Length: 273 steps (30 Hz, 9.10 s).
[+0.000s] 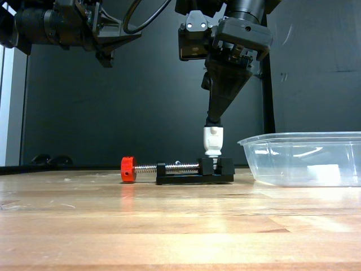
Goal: Remove the power plug from the receptacle and place in the container
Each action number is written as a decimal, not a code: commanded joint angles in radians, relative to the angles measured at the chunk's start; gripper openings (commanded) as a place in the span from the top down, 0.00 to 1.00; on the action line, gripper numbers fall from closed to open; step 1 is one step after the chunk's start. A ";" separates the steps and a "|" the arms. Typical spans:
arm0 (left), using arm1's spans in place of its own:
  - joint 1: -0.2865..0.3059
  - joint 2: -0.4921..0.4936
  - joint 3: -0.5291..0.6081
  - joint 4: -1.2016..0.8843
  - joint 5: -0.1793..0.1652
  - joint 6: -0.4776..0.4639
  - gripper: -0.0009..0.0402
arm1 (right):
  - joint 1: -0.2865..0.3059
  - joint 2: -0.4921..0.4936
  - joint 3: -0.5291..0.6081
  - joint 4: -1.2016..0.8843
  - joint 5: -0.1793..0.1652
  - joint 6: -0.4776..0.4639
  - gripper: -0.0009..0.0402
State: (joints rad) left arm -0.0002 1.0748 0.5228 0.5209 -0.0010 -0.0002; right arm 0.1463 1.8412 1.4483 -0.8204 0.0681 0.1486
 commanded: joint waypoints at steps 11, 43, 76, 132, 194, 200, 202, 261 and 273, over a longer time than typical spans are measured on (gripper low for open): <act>0.000 0.000 0.000 0.000 0.000 0.000 0.98 | 0.000 -0.007 0.035 -0.033 -0.001 0.000 0.98; 0.000 0.000 0.000 0.001 0.000 0.000 0.98 | 0.001 -0.090 0.067 -0.117 -0.012 0.008 0.98; 0.000 0.000 0.000 0.000 0.000 0.000 0.98 | 0.090 -0.433 -0.420 0.031 -0.006 0.135 0.98; 0.000 0.000 0.000 0.000 0.000 0.000 0.98 | 0.123 -0.626 -0.634 0.181 0.045 0.182 0.67; 0.000 0.000 0.000 0.000 0.000 0.000 0.98 | -0.158 -0.740 -0.916 1.394 -0.062 -0.049 0.98; 0.000 0.000 0.000 0.000 0.000 0.000 0.98 | -0.157 -0.740 -0.914 1.394 -0.071 -0.050 0.98; 0.000 0.000 0.000 0.000 0.000 0.000 0.98 | -0.157 -0.740 -0.911 1.393 -0.071 -0.052 0.98; 0.000 0.000 0.000 0.000 0.000 0.000 0.98 | -0.157 -0.740 -0.904 1.370 -0.087 -0.060 0.98; 0.000 0.000 0.000 0.000 0.000 0.000 0.98 | -0.157 -0.740 -0.904 1.363 -0.087 -0.060 0.98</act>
State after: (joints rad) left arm -0.0002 1.0752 0.5228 0.5209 -0.0006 -0.0002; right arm -0.0109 1.1011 0.5442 0.5457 -0.0196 0.0887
